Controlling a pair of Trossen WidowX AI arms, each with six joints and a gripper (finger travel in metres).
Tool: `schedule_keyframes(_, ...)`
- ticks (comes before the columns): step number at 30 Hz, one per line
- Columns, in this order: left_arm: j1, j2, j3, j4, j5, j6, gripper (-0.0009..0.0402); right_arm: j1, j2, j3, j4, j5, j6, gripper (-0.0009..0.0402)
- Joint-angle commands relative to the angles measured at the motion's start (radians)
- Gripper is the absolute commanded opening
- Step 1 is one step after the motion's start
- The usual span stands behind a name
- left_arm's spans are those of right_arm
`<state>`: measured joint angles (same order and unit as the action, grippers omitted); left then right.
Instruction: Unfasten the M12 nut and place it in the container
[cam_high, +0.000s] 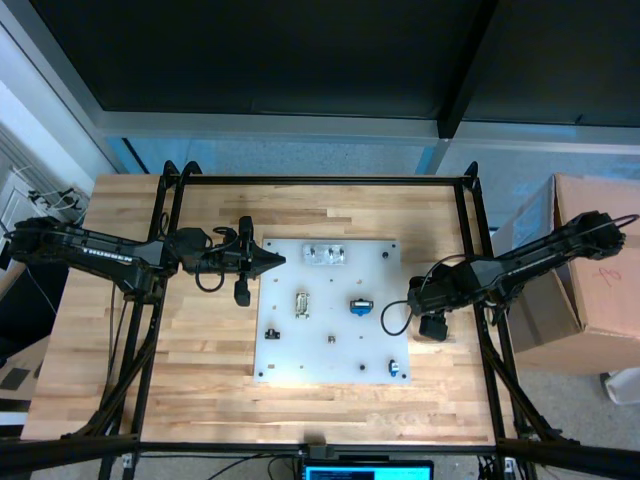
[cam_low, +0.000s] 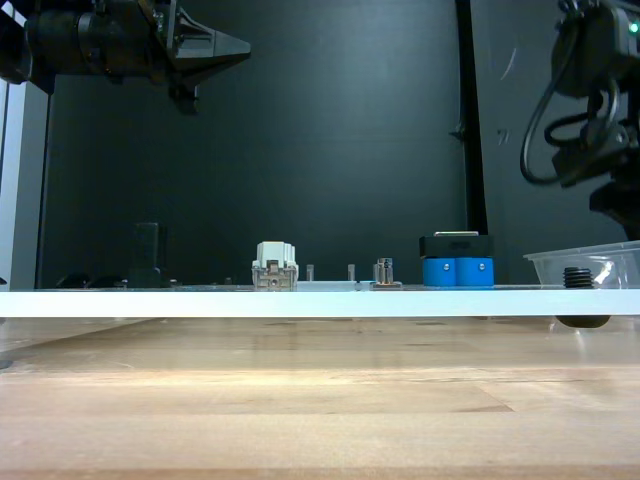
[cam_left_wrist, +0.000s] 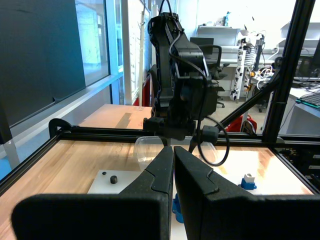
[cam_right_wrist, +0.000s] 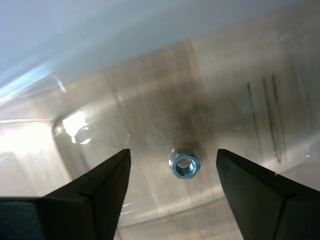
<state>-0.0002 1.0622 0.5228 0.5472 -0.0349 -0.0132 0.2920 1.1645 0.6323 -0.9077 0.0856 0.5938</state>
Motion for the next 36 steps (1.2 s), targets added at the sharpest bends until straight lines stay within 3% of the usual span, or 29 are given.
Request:
schedule_keyframes(1, 0.000, 0.000, 0.000, 0.000, 0.000, 0.000, 0.0000, -0.004, -0.028, 0.055, -0.033, 0.003, -0.023, 0.0263)
schedule_keyframes(7, 0.000, 0.000, 0.000, 0.000, 0.000, 0.000, 0.0000, -0.067, -0.080, 0.187, -0.043, 0.021, -0.093, 0.0252)
schedule_keyframes(12, 0.000, 0.000, 0.000, 0.000, 0.000, 0.000, 0.0000, -0.143, -0.120, 0.300, 0.031, 0.053, -0.237, 0.0210)
schedule_keyframes(17, 0.000, 0.000, 0.000, 0.000, 0.000, 0.000, 0.0000, -0.221, -0.153, 0.338, 0.201, 0.053, -0.391, 0.0132)
schedule_keyframes(21, 0.000, 0.000, 0.000, 0.000, 0.000, 0.000, 0.0000, -0.257, -0.183, 0.305, 0.351, 0.040, -0.476, 0.0043)
schedule_keyframes(23, 0.000, 0.000, 0.000, 0.000, 0.000, 0.000, 0.0000, -0.274, -0.205, 0.273, 0.432, -0.002, -0.495, -0.0007)
schedule_keyframes(26, 0.000, 0.000, 0.000, 0.000, 0.000, 0.000, 0.0000, -0.304, -0.236, 0.227, 0.570, -0.072, -0.498, 0.0010)
schedule_keyframes(29, 0.000, 0.000, 0.000, 0.000, 0.000, 0.000, 0.0000, -0.317, -0.262, 0.169, 0.717, -0.123, -0.505, -0.0003)
schedule_keyframes(36, 0.000, 0.000, 0.000, 0.000, 0.000, 0.000, 0.0000, -0.332, -0.288, 0.022, 1.035, -0.132, -0.502, 0.0000)
